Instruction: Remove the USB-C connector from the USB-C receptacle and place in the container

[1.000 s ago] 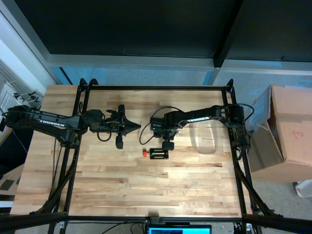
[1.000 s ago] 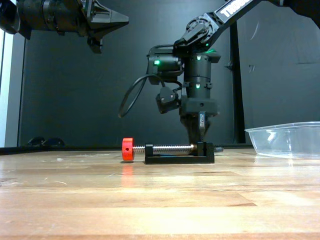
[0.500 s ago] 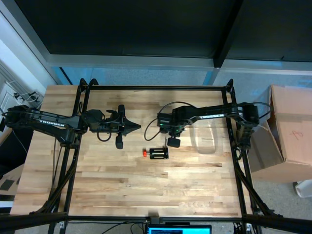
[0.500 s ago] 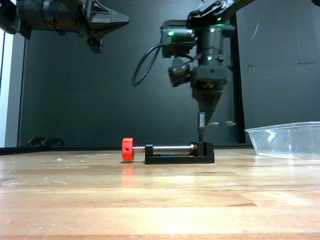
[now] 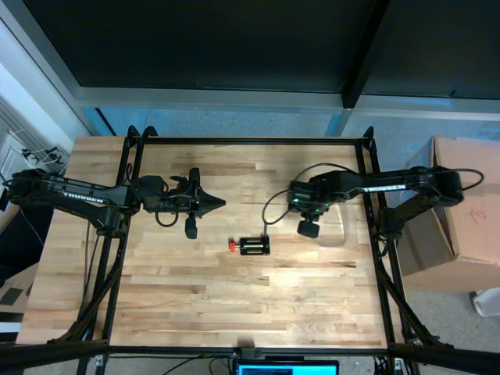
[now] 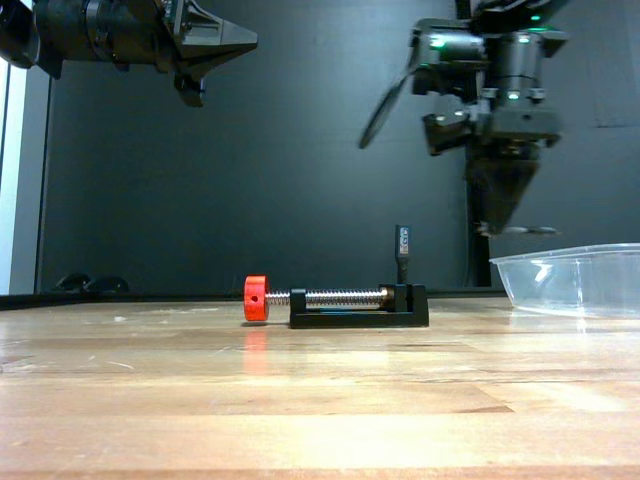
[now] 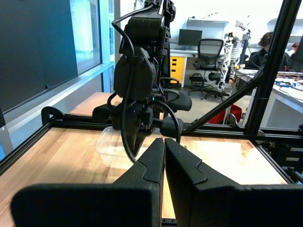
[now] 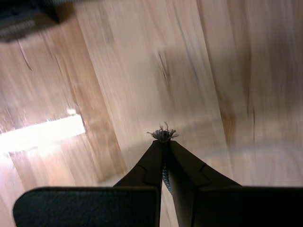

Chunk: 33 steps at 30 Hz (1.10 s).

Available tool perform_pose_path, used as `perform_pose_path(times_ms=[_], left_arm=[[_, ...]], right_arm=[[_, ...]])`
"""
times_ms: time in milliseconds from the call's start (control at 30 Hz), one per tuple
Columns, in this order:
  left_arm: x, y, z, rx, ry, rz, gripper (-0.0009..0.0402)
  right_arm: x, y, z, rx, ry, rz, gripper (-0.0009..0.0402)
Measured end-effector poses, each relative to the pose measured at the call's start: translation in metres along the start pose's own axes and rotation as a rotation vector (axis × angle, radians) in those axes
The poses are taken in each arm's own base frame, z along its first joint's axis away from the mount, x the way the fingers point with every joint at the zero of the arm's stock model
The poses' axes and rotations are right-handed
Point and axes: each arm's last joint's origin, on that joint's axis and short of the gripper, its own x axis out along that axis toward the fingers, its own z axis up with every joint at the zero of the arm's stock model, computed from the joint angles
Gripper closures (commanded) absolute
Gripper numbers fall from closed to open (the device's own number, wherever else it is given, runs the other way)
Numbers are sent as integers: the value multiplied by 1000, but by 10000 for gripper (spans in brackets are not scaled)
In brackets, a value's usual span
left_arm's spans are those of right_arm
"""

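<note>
The right wrist view shows motion blur and white glare on the desk [image 8: 42,135]; the low view is dim

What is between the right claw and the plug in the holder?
Nothing: low view shows bare air between right claw, near the container, and the upright USB-C connector. Left claw hangs high left.

I see the wooden table [image 5: 195,305] carrying a small black clamp [image 5: 255,247] with a red knob [image 5: 233,245], and a clear container [image 5: 336,234] nearby on the right arm's side.
</note>
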Motion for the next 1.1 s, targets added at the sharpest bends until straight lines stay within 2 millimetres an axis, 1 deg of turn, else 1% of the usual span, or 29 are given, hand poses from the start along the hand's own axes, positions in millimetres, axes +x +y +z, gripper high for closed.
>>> perform_pose_path(times_ms=[167, 233, 300, 367, 533, 600, 667, 800, 933, 1000, 1100], left_arm=[[0, 0, 0, 0, -1, 0, 393], [0, 0, 0, 0, 0, 0, 393], [0, 0, 0, 0, -1, 0, 393], [0, 0, 0, 0, -1, 0, 393], [0, 0, 0, 0, 0, 0, 393], [0, 0, 0, 0, 0, 0, 393], [0, 0, 0, 0, 0, 0, 393], [0, 0, 0, 0, 0, 0, 393], [0, 0, 0, 0, 0, 0, 393], [0, 0, 0, 0, -1, 0, 393], [0, 0, 0, 0, 0, 0, 393]], right_arm=[[1, -5, -27, 41, -3, -15, 391], [2, -6, -34, 57, 3, -16, 380], [5, -7, -40, 71, 14, -18, 357], [8, -7, -43, 80, 24, -20, 323], [10, -8, -45, 105, 35, -23, 238], [10, -8, -45, 108, 34, -23, 215], [10, -8, -46, 110, 33, -23, 200], [8, -8, -44, 111, 24, -21, 198], [-5, -6, -34, 104, -37, -4, 213], [-15, -3, -28, 96, -108, 14, 222], [-31, 2, -22, 64, -267, 58, 237]])
